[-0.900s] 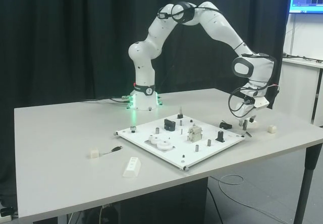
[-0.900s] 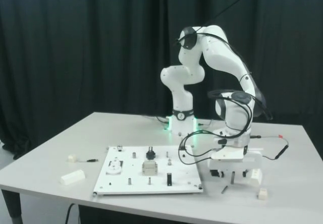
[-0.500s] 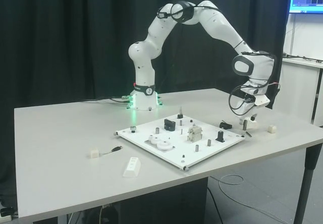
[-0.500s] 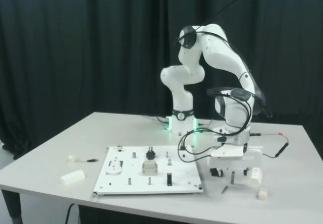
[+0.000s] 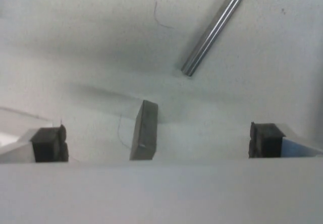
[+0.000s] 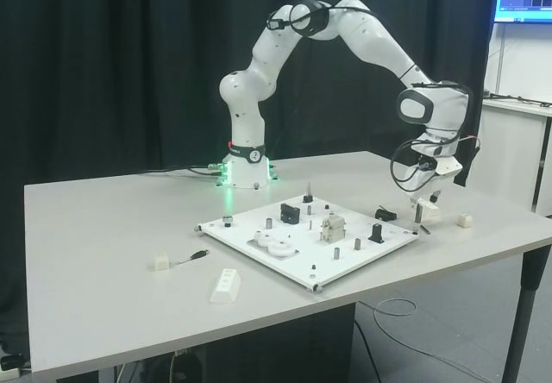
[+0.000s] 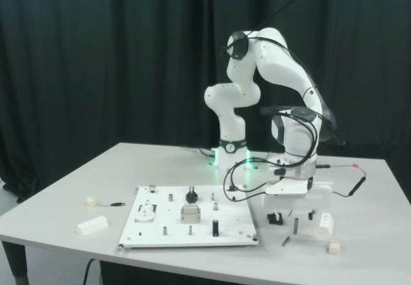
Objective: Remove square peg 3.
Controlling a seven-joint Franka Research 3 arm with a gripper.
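Tool [image 5: 156, 143]: fingers wide apart, holding nothing.
Square peg [image 5: 144, 129]: standing on the counter [image 5: 91, 42], lower centre between the fingers.

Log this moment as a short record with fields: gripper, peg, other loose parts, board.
gripper: gripper open, above the table beside the board, holding nothing
peg: square peg stands upright on the grey table below the gripper, between the two black finger pads and touching neither
rod: metal rod lies flat on the table near the peg, apart from it
board: white board with small parts on it, to one side of the gripper
blocks: small white blocks on the table near the gripper
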